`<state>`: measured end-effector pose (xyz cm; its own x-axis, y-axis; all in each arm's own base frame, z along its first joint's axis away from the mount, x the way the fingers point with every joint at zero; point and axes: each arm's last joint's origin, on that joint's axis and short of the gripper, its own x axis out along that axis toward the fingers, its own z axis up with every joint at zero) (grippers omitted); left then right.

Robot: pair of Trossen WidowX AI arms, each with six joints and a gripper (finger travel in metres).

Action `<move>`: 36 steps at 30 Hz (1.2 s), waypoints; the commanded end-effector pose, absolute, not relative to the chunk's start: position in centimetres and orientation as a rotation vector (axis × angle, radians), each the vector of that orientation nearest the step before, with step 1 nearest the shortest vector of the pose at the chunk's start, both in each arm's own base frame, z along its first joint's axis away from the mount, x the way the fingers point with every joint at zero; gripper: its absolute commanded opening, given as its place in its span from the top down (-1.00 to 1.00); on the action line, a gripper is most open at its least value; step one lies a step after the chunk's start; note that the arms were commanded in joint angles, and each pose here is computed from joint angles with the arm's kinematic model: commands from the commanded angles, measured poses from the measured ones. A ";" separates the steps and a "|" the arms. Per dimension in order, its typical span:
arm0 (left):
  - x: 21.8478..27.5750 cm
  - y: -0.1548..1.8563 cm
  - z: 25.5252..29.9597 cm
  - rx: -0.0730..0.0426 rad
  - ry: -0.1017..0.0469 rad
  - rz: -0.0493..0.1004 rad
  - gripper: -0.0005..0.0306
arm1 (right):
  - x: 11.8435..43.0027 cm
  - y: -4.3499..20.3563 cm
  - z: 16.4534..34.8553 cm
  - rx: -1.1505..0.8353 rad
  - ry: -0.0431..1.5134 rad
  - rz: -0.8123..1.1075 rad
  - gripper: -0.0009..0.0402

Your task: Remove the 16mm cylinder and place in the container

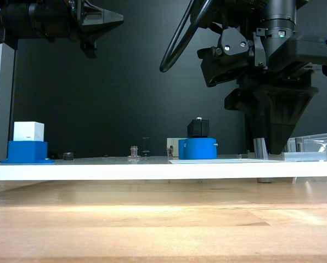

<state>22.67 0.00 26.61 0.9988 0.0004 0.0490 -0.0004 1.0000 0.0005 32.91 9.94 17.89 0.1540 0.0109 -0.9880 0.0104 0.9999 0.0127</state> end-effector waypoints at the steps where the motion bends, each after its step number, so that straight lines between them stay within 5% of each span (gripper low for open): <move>1: 22.67 0.00 26.61 0.001 -0.049 0.000 0.96 | 32.9 9.8 17.9 0.009 1.415 -0.015 0.71; 5: 22.67 0.00 26.61 0.001 -0.049 0.000 0.96 | 32.9 9.7 17.9 0.009 1.416 -0.016 0.98; 36: 22.67 0.00 26.61 0.001 -0.049 0.000 0.97 | 33.0 9.6 17.9 0.034 1.416 -0.039 0.96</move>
